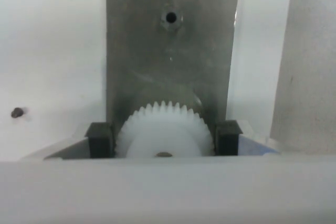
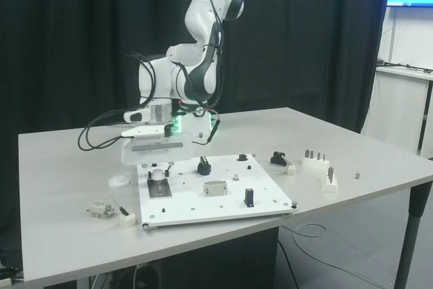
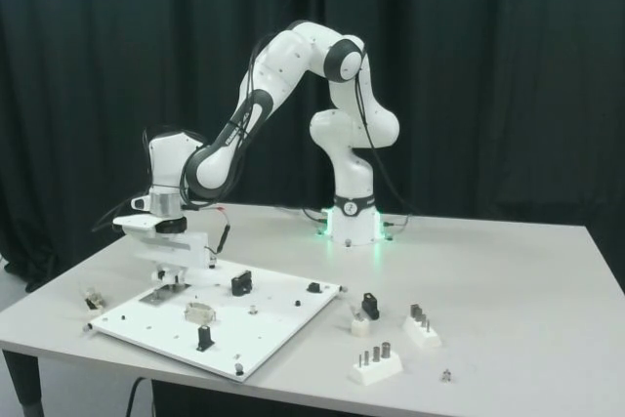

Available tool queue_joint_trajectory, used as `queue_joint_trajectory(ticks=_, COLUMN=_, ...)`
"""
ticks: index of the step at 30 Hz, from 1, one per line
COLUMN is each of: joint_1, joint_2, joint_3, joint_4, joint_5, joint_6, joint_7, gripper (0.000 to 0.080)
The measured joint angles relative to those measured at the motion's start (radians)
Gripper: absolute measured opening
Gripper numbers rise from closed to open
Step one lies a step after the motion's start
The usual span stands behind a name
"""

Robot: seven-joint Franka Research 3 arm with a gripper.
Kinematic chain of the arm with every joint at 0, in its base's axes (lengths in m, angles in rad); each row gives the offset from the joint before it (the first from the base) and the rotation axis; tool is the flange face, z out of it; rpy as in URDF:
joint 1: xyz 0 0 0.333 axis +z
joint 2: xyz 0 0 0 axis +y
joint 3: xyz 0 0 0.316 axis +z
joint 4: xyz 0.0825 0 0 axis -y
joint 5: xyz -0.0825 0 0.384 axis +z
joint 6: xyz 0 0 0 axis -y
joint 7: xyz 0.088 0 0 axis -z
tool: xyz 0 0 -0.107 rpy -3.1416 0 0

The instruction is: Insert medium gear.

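A white toothed gear (image 1: 164, 132) sits between my gripper's (image 1: 164, 140) two black fingertips (image 1: 100, 139), which are shut on its sides. Below it lies a grey metal plate (image 1: 173, 51) with a small hole (image 1: 170, 18) farther along. In the first room view the gripper (image 2: 160, 167) hangs low over that grey plate (image 2: 159, 189) at the left end of the white board (image 2: 216, 208). The second room view shows the gripper (image 3: 171, 275) just above the plate (image 3: 156, 296). Whether the gear touches the plate cannot be told.
The board carries black fixtures (image 2: 203, 166) (image 2: 249, 197) and a grey connector (image 2: 214, 188). On the table to its left are a white disc (image 2: 119, 181), a small connector (image 2: 100, 210) and a white block (image 2: 126, 220). White peg holders (image 2: 316, 162) stand to the right.
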Motion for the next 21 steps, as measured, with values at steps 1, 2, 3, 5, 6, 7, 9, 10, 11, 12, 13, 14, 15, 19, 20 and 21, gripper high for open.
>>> queue_joint_trajectory(ticks=1, joint_1=0.0, joint_2=0.0, joint_3=0.0, joint_4=0.0, joint_5=0.0, joint_6=0.002, joint_7=0.0, gripper=0.0399)
queue_joint_trajectory(ticks=2, joint_1=0.0, joint_2=0.001, joint_3=0.0, joint_4=0.0, joint_5=0.0, joint_6=0.003, joint_7=0.0, gripper=0.0399)
queue_joint_trajectory(ticks=3, joint_1=0.0, joint_2=0.001, joint_3=0.0, joint_4=0.0, joint_5=0.0, joint_6=0.005, joint_7=-0.001, gripper=0.0399)
queue_joint_trajectory(ticks=5, joint_1=0.0, joint_2=0.002, joint_3=0.001, joint_4=0.0, joint_5=0.0, joint_6=0.01, joint_7=-0.002, gripper=0.0399)
queue_joint_trajectory(ticks=6, joint_1=0.0, joint_2=0.002, joint_3=0.001, joint_4=0.0, joint_5=0.0, joint_6=0.012, joint_7=-0.002, gripper=0.0399)
queue_joint_trajectory(ticks=7, joint_1=0.0, joint_2=0.003, joint_3=0.001, joint_4=0.0, joint_5=0.0, joint_6=0.014, joint_7=-0.002, gripper=0.0399)
queue_joint_trajectory(ticks=9, joint_1=0.0, joint_2=0.003, joint_3=0.002, joint_4=0.0, joint_5=0.001, joint_6=0.016, joint_7=-0.002, gripper=0.0399)
queue_joint_trajectory(ticks=10, joint_1=0.0, joint_2=0.003, joint_3=0.002, joint_4=0.0, joint_5=0.001, joint_6=0.016, joint_7=-0.002, gripper=0.0399)
queue_joint_trajectory(ticks=11, joint_1=0.0, joint_2=0.003, joint_3=0.002, joint_4=0.0, joint_5=0.001, joint_6=0.017, joint_7=-0.003, gripper=0.0399)
queue_joint_trajectory(ticks=12, joint_1=0.0, joint_2=0.003, joint_3=0.002, joint_4=0.0, joint_5=0.001, joint_6=0.017, joint_7=-0.003, gripper=0.0399)
queue_joint_trajectory(ticks=13, joint_1=0.0, joint_2=0.003, joint_3=0.003, joint_4=0.0, joint_5=0.002, joint_6=0.018, joint_7=-0.003, gripper=0.0399)
queue_joint_trajectory(ticks=14, joint_1=0.0, joint_2=0.003, joint_3=0.003, joint_4=0.0, joint_5=0.002, joint_6=0.019, joint_7=-0.003, gripper=0.0399)
queue_joint_trajectory(ticks=15, joint_1=0.0, joint_2=0.003, joint_3=0.004, joint_4=0.0, joint_5=0.004, joint_6=0.02, joint_7=-0.003, gripper=0.0399)
queue_joint_trajectory(ticks=19, joint_1=-0.001, joint_2=0.003, joint_3=0.006, joint_4=0.001, joint_5=0.008, joint_6=0.022, joint_7=-0.003, gripper=0.0399)
queue_joint_trajectory(ticks=20, joint_1=-0.001, joint_2=0.003, joint_3=0.007, joint_4=0.001, joint_5=0.009, joint_6=0.022, joint_7=-0.004, gripper=0.0399)
queue_joint_trajectory(ticks=21, joint_1=-0.001, joint_2=0.003, joint_3=0.008, joint_4=0.001, joint_5=0.012, joint_6=0.022, joint_7=-0.004, gripper=0.0399)
